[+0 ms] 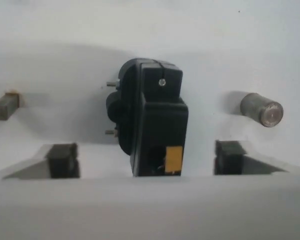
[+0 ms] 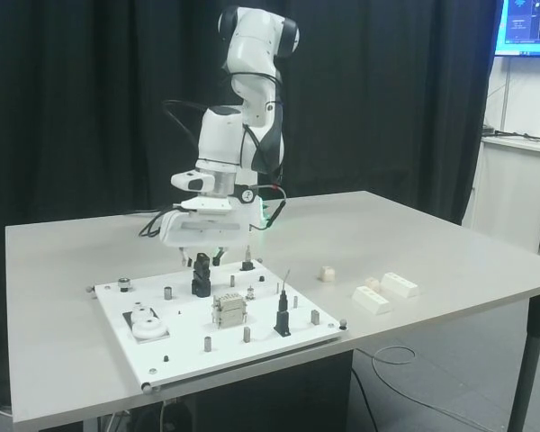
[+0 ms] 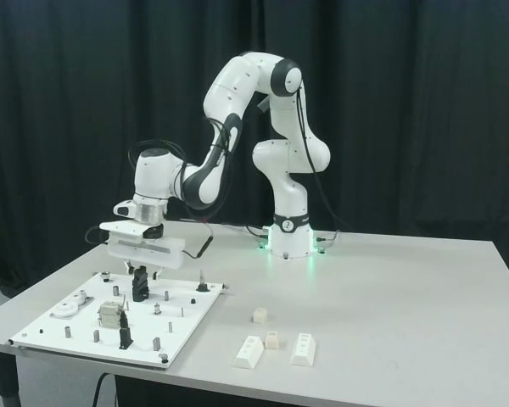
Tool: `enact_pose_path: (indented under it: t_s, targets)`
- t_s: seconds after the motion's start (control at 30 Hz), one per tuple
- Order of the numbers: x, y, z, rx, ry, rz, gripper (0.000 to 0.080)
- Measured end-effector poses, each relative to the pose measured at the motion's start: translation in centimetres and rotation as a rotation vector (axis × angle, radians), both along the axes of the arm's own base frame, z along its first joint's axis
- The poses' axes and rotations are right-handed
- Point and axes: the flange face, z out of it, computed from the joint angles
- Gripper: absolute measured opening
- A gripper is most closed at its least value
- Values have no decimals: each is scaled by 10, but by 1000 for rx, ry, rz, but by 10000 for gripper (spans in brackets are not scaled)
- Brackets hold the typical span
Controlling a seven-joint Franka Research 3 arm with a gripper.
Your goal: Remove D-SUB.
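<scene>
The D-SUB connector (image 1: 155, 115) is a black housing standing upright on the white board (image 2: 252, 346), with two small screws sticking out of one side. My gripper (image 1: 146, 159) is open and hangs low over it. One fingertip (image 1: 62, 160) is on each side of the housing, with a clear gap to it on both sides. From the first room view the connector (image 2: 201, 274) stands just under the gripper (image 2: 203, 256), near the board's far edge. The second room view shows the connector (image 3: 140, 287) below the gripper (image 3: 140, 271) as well.
A grey metal peg (image 1: 261, 109) and a small grey block (image 1: 5, 106) flank the connector. The board also carries a grey metal connector (image 2: 228, 309), a black plug (image 2: 282, 321), white gears (image 2: 147, 324) and several pegs. White blocks (image 2: 385, 290) lie on the grey table (image 2: 414, 234).
</scene>
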Motion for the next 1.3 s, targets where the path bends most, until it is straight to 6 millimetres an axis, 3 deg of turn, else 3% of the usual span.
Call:
enact_pose_path:
  t_s: [0.03,0.07,0.37,0.4,0.53,0.57,1.3]
  targets:
    - [0,0,-1,0,0,-2,706]
    - [1,-1,-1,0,0,-3,564]
    - [3,-7,-2,2,-5,-21,564]
    - [4,-7,-2,9,-4,-26,230]
    - [5,-8,-1,27,-8,-45,230]
    - [5,-9,0,29,-7,-45,158]
    - [16,-23,20,82,9,-32,157]
